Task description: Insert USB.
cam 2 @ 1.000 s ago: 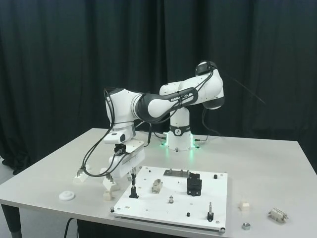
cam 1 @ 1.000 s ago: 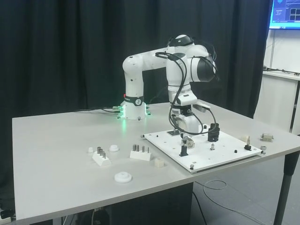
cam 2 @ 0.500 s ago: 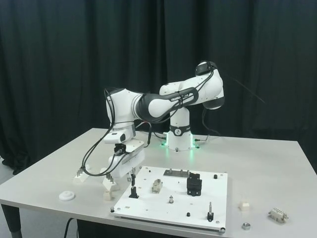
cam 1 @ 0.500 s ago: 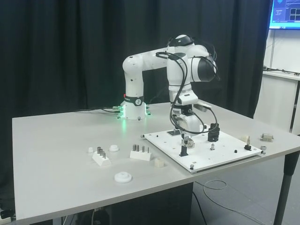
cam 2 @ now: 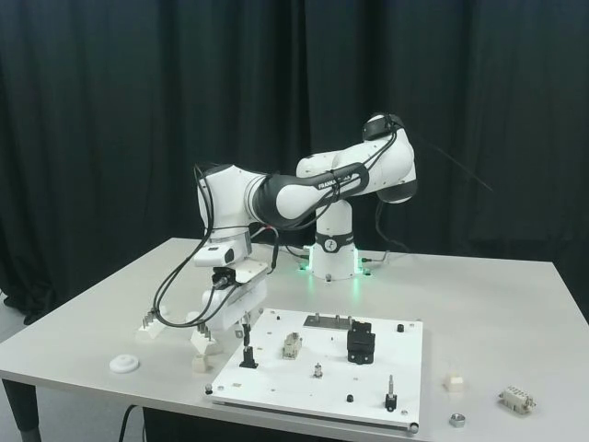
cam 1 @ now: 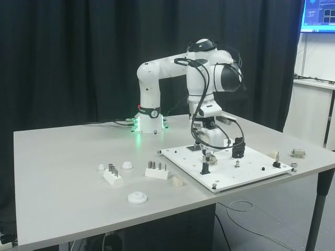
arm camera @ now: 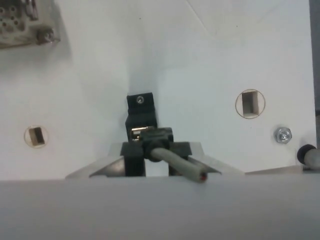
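The USB plug (arm camera: pixel 156 136), black with a short grey cable stub, stands upright in a black socket (arm camera: pixel 141 106) on the white board (arm camera: pixel 200 60). In the room views the plug (cam 1: pixel 204 166) (cam 2: pixel 247 354) is at the board's near-left part. My gripper (arm camera: pixel 156 157) (cam 1: pixel 208 156) (cam 2: pixel 244 330) hangs straight above it. It is open, with one black fingertip (arm camera: pixel 132 159) on each side of the plug's top. The cable stub pokes up between the fingers towards the wrist camera.
On the board (cam 2: pixel 368 378) stand a grey multi-pin connector (cam 2: pixel 292 346), a black block (cam 2: pixel 360 343) and small pegs. Beside the board lie white peg blocks (cam 1: pixel 112 175) and a white disc (cam 1: pixel 137 197). A small connector (cam 2: pixel 515 398) lies near the table's right edge.
My gripper has risen a little above the board. The USB plug has stayed upright in its socket.
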Tool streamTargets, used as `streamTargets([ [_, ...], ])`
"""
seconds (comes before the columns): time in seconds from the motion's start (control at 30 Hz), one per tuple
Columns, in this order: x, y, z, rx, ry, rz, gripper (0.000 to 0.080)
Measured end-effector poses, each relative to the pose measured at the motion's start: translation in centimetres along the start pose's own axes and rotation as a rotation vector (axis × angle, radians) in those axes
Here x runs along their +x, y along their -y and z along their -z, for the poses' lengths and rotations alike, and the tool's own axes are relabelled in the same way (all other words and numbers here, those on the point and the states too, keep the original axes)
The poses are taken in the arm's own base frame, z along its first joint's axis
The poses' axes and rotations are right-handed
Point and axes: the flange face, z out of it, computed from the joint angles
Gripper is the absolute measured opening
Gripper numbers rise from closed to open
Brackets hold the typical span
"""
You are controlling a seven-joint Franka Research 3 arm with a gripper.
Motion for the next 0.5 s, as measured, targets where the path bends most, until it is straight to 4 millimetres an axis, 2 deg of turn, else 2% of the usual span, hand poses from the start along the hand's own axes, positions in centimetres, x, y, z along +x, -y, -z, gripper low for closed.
streamTargets([
  [0.5, -0.06, 0.34, 0.02, 0.011, 0.022, 0.029, 0.0095],
])
